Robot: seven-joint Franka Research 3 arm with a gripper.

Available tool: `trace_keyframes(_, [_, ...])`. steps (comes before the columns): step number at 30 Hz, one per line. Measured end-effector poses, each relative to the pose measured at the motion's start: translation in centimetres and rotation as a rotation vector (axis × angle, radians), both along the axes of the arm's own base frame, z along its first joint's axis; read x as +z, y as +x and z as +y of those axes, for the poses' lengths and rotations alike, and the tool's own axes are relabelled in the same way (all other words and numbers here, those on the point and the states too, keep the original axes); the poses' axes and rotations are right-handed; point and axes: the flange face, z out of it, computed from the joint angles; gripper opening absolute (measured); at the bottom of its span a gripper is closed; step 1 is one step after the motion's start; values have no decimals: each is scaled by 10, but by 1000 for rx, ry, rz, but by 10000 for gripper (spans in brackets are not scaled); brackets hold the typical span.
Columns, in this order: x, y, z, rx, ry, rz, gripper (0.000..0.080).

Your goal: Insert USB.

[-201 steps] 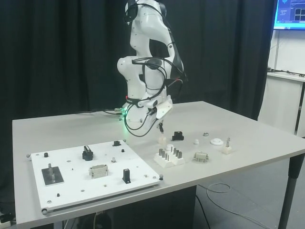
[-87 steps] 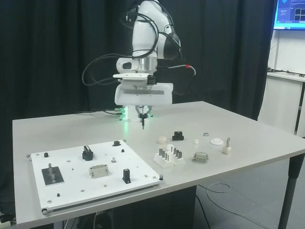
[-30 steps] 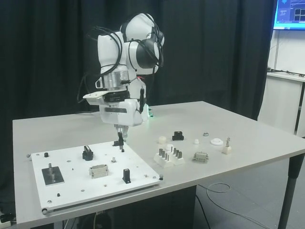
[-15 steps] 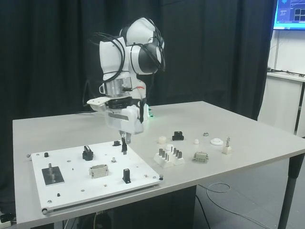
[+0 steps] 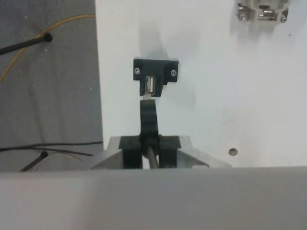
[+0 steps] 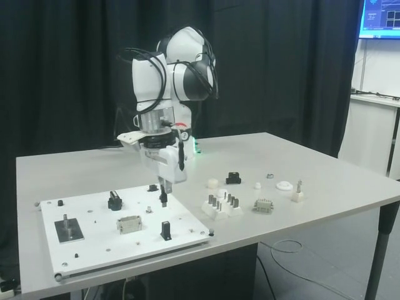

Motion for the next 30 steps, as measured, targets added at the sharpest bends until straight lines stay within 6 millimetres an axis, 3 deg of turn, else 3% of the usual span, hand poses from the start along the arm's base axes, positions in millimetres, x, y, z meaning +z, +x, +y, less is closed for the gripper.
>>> trace_keyframes(30, [-20, 11, 2, 20, -12, 44, 68])
